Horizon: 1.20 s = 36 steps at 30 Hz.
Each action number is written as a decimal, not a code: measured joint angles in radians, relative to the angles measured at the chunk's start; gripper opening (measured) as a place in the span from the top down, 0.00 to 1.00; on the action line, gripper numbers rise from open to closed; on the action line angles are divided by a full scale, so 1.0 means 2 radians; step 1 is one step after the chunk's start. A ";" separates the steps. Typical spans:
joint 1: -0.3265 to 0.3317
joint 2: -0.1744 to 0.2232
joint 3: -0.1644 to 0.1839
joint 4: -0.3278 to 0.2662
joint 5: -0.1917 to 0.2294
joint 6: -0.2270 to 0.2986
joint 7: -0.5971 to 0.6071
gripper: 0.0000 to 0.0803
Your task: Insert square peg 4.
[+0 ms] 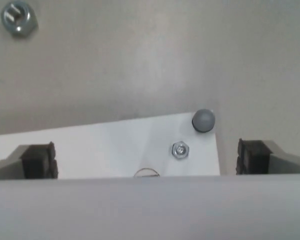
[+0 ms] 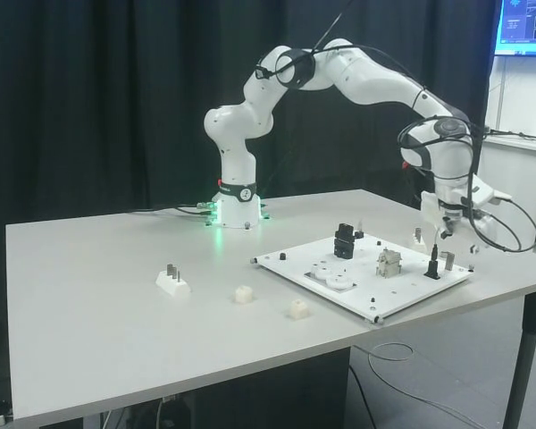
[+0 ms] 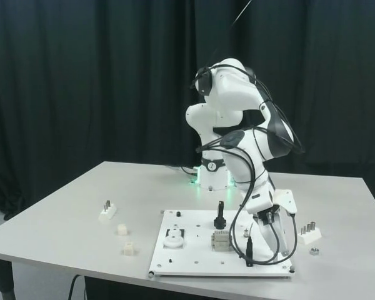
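Note:
My gripper [image 1: 145, 158] is open, its two black fingertips [image 1: 37, 160] wide apart with nothing between them. It hangs low over the far right corner of the white assembly board [image 1: 100, 145], where a grey domed cap [image 1: 204, 121] and a small hex nut [image 1: 180, 150] sit. In the room views the gripper [image 2: 448, 234] [image 3: 276, 232] is just above that board [image 2: 295, 261] [image 3: 194, 265]. A small white holder with upright metal pegs [image 3: 309, 233] [image 2: 418, 237] stands on the table beside the board, close to the gripper. I cannot tell which peg is number 4.
A loose nut [image 1: 18, 18] [image 3: 313, 251] lies on the table near the peg holder. On the board stand a black post [image 2: 433, 265], a black block [image 2: 344, 241] and a white round part [image 2: 339, 279]. Another holder [image 2: 172, 279] and two white cubes [image 2: 242, 294] lie further left.

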<state>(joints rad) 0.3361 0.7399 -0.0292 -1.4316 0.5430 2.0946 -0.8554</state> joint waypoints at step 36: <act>0.009 0.000 0.031 0.041 -0.107 0.002 0.140 0.00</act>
<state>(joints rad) 0.3551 0.7395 0.0332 -1.3499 0.3286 2.0980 -0.5746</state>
